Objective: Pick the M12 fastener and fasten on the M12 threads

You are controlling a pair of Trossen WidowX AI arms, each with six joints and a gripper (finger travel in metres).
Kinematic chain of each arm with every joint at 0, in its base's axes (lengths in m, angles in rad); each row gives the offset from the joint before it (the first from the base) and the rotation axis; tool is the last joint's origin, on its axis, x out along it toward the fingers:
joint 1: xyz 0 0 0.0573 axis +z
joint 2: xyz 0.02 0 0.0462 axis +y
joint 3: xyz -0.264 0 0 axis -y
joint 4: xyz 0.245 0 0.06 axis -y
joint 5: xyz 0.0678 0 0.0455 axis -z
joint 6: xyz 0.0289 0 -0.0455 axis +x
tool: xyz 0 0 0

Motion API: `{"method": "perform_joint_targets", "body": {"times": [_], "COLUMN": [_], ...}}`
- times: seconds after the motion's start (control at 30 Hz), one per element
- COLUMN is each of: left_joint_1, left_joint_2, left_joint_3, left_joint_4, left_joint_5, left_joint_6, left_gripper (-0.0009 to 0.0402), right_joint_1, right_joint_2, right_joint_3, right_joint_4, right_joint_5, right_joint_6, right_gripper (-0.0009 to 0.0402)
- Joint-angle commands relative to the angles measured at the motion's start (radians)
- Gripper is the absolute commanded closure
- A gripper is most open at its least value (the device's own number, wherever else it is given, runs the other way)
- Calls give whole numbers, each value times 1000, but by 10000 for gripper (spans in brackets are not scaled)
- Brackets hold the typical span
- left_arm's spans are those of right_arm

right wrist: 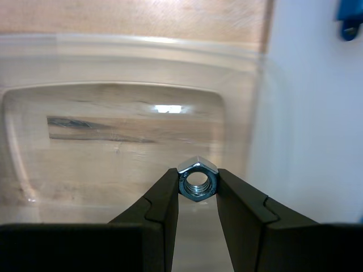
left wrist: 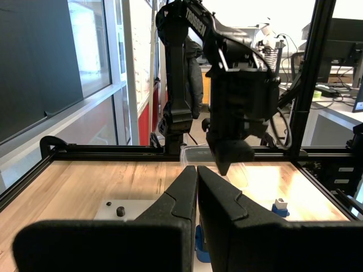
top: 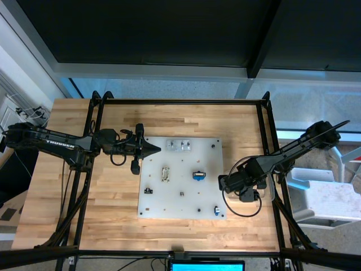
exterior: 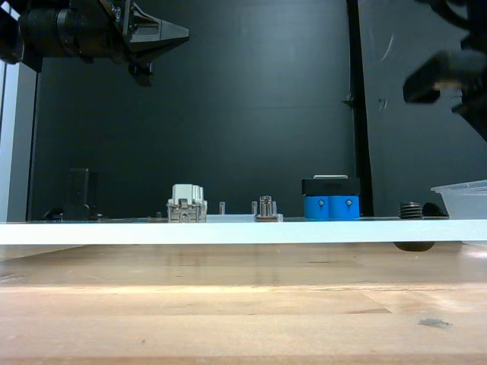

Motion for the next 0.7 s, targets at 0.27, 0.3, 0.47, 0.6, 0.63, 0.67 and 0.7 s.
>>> {"method": "perform_joint_targets", "body": {"times": [0.27,0.3,0.47,0.6,0.63,0.67,0.7], "left_joint_1": [0,0,0,0,0,0,0], "left_joint_2": [0,0,0,0,0,0,0], "left_joint_3": [0,0,0,0,0,0,0], "left_joint_4": [0,0,0,0,0,0,0], "left_joint_5": [0,0,0,0,0,0,0], "left_joint_6": [0,0,0,0,0,0,0], "left_gripper": [393,393,393,393,393,393,393], "right_joint_1": [2,2,4,7,9,11,11], "right_joint_2": [138,159,270,362,381,406,427], "right_joint_3": [213,234,344,449,476,504,531], "right_joint_4": [-62,-70,-79,-103,-105,-106,-111], "right_joint_5": [1,1,1,3,6,8,9], "right_joint_6": [29,29,29,34,42,50,50], "right_gripper": [341,341,341,341,341,341,341]}}
